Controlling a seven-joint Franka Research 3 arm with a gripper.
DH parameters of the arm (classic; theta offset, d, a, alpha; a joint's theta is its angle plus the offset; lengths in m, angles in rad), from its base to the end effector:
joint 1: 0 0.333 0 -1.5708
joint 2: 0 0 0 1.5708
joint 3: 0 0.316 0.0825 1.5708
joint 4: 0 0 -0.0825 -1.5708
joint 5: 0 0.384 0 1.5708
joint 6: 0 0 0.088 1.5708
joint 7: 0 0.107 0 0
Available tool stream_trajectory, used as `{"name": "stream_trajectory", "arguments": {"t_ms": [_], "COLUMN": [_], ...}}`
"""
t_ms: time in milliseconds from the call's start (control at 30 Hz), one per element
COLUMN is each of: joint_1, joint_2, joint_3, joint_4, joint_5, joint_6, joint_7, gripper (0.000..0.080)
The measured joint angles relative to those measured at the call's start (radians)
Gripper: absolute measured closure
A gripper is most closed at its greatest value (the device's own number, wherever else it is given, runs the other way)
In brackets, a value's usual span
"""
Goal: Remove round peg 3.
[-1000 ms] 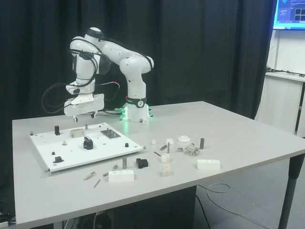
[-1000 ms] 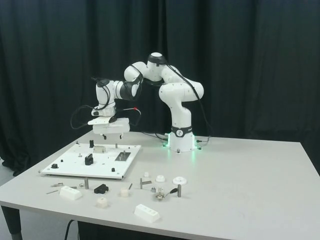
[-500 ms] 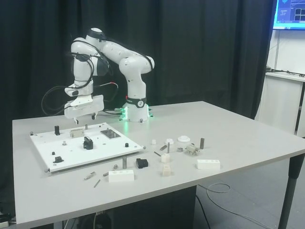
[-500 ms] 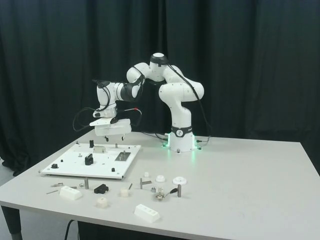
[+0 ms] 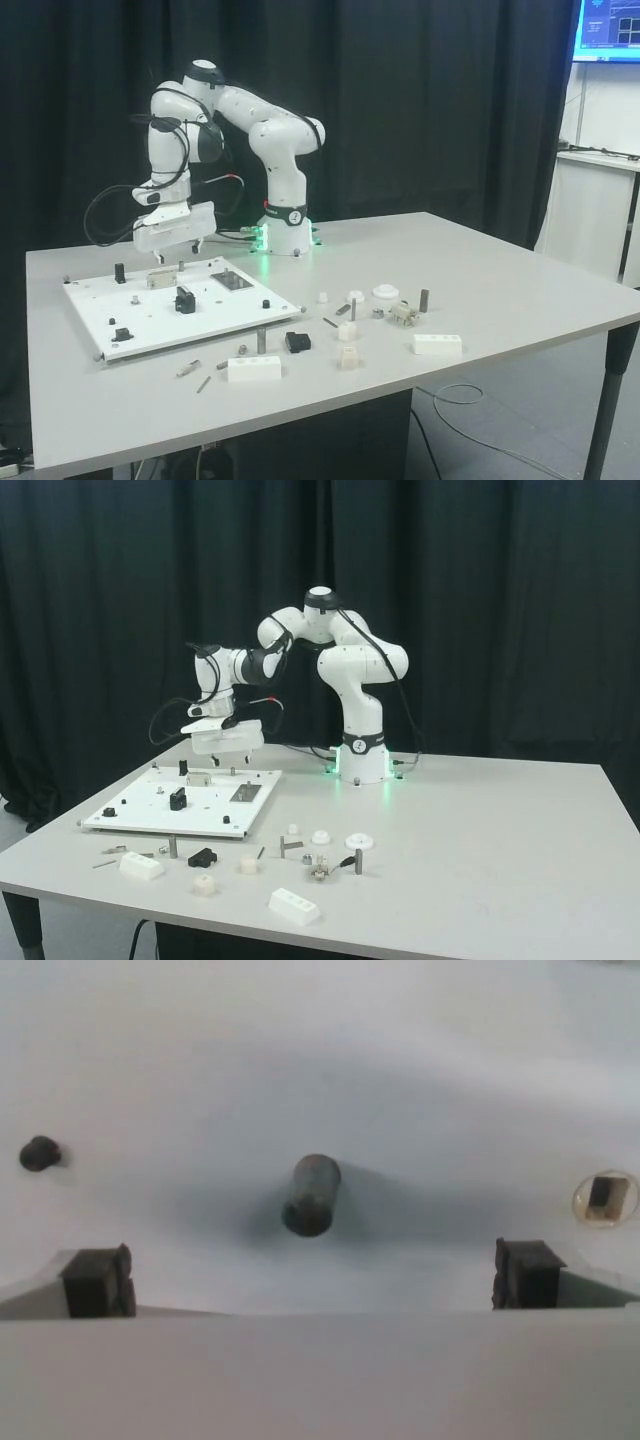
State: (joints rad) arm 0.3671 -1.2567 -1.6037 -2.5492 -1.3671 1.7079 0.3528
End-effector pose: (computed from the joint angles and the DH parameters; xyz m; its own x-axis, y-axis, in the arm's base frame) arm 0.1601 -0.3704 0.2169 0.8076 -0.5709 -0.1482 -0.5769 -0.8168 0.0026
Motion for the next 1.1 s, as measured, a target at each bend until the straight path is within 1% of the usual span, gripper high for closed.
{"name": "stream_trajectory", "arguments": {"t_ms": [300,533,733,933,1100], "joint_1": [-0.037,-0.057,-0.060,-0.059,-0.058], "joint_2": [0.000,0.000,0.000,0.000,0.000], "joint_3": [-0.011,-0.015,-0.015,-0.015,-0.015], "joint_4": [-0.008,-0.012,-0.017,-0.022,-0.027], "joint_5": [0.008,0.021,0.022,0.022,0.022], "joint_6": [0.032,0.055,0.068,0.071,0.072], "joint_7": [0.006,0.065,0.112,0.173,0.186], "gripper": [0.0003,0.0003,0.0003,0.0003,0.0003]}}
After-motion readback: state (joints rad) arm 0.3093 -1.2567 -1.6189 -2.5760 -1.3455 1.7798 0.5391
